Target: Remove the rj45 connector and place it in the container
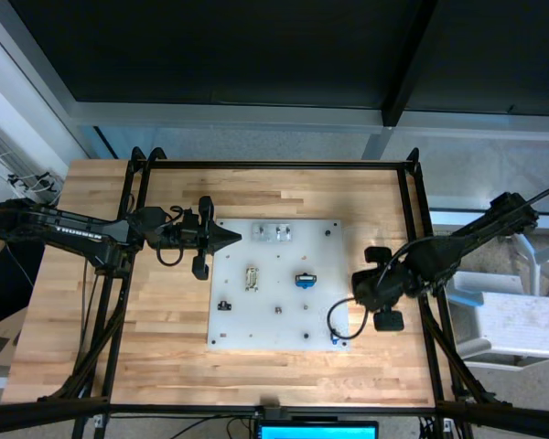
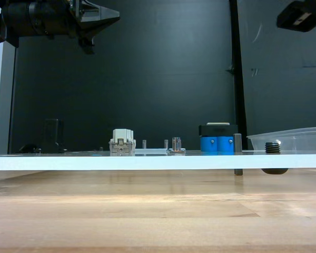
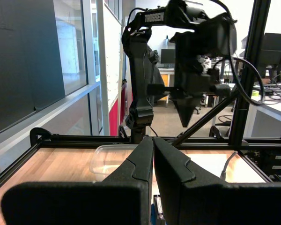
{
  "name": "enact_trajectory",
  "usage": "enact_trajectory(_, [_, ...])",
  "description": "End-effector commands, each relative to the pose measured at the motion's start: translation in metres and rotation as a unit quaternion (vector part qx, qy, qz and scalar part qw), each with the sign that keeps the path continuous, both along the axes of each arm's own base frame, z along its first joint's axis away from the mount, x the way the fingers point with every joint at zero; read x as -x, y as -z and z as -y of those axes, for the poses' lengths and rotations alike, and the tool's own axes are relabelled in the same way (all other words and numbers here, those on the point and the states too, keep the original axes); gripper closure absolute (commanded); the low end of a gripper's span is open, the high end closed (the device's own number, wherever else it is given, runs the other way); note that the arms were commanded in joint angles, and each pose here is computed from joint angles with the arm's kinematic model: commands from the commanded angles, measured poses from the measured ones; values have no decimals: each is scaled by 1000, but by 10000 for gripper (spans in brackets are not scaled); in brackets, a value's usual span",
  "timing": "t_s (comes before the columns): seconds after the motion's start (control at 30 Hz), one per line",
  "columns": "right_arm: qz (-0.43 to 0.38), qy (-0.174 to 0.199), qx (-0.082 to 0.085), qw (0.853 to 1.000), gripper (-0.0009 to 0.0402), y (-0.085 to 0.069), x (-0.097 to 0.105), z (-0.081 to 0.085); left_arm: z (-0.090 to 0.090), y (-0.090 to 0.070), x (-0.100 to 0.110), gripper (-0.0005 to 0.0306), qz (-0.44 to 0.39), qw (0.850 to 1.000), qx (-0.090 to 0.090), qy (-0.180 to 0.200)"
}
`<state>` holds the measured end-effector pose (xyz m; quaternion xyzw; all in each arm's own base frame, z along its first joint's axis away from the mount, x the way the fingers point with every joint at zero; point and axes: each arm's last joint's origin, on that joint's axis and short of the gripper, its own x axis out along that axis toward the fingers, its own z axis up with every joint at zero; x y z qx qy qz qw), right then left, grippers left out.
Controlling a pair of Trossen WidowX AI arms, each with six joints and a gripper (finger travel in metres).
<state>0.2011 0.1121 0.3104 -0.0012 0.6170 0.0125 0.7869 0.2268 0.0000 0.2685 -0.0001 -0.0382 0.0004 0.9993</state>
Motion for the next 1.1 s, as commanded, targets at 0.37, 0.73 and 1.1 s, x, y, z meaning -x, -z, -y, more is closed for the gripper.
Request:
enact_trajectory(0.37, [4,-11,-15,1000,393,9,-12,-44,0,0,0,300,0,1000,0,0])
enact_trajectory(0.73, [8,-15,-12,1000,391,16,-27,-67,0,0,0,300,0,1000,0,0])
enact_trajectory(1.1, [19,2,9,1000,277,31,-35,-76,0,0,0,300,0,1000,0,0])
